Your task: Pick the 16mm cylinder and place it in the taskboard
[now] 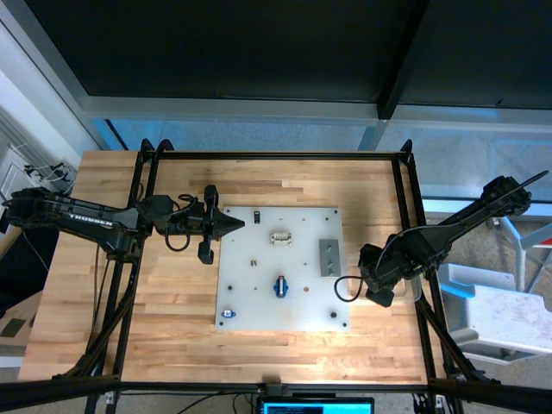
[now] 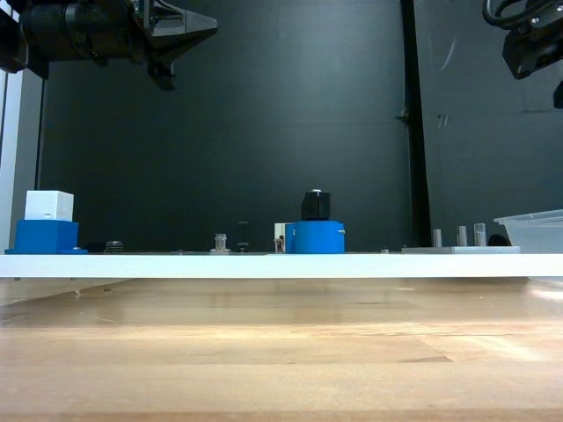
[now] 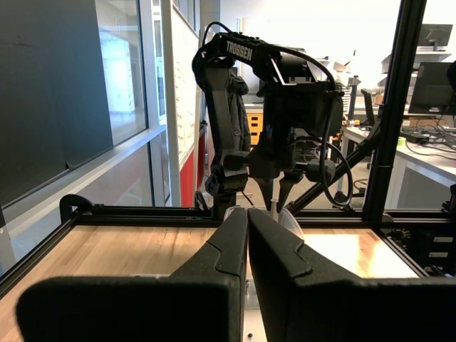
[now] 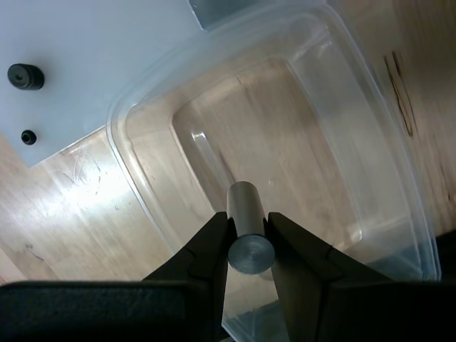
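In the right wrist view the 16mm cylinder (image 4: 246, 231), a dull-grey metal peg, sits clamped between the fingers of my right gripper (image 4: 248, 239), held above a clear plastic bin (image 4: 342, 107). From above, the right gripper (image 1: 380, 289) hovers just off the right edge of the white taskboard (image 1: 259, 297). The cylinder is hidden in the high view. My left gripper (image 1: 231, 222) hangs over the board's left edge, its fingers (image 3: 235, 239) pressed together with nothing between them.
The board carries a blue plug (image 1: 280, 286), a beige connector (image 1: 280, 237), a grey metal block (image 1: 329, 257) and a small blue-and-white part (image 1: 227, 313). A black frame (image 1: 276, 156) rings the wooden table. In the low view, pegs (image 2: 459, 236) stand on the block.
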You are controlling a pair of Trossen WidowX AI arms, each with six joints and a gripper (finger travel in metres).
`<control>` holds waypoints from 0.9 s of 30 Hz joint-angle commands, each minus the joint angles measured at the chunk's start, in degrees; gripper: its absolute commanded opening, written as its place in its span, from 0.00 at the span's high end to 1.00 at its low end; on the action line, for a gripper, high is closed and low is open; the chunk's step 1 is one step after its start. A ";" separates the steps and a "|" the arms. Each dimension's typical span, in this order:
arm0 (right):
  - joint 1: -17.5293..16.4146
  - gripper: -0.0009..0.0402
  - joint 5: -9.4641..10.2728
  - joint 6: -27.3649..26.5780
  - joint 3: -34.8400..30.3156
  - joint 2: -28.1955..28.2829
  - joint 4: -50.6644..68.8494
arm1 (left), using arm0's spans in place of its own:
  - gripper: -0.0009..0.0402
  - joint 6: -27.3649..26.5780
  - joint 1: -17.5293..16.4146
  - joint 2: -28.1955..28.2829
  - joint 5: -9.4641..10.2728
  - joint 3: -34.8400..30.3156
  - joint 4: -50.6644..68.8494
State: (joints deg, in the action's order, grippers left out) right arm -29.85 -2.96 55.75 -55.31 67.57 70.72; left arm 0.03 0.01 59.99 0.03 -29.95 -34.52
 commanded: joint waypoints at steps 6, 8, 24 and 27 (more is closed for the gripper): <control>0.96 0.92 0.04 -5.53 -0.02 1.44 -1.11 | 0.98 0.02 0.00 0.02 -0.02 0.00 -0.02; 1.46 0.92 0.04 -6.91 -0.02 1.99 -2.01 | 0.98 0.02 -0.02 0.02 -0.02 0.00 -0.02; 7.52 0.92 -0.04 -19.47 -8.09 11.04 -2.95 | 0.98 0.00 -0.02 0.02 -0.02 0.00 -0.02; 8.39 0.92 -0.07 -20.94 -9.90 12.85 -3.13 | 0.98 0.02 -0.02 0.02 -0.02 0.00 -0.02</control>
State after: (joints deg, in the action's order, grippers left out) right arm -21.78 -2.98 35.29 -64.51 79.68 67.66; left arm 0.03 0.01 59.99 0.01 -29.93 -34.54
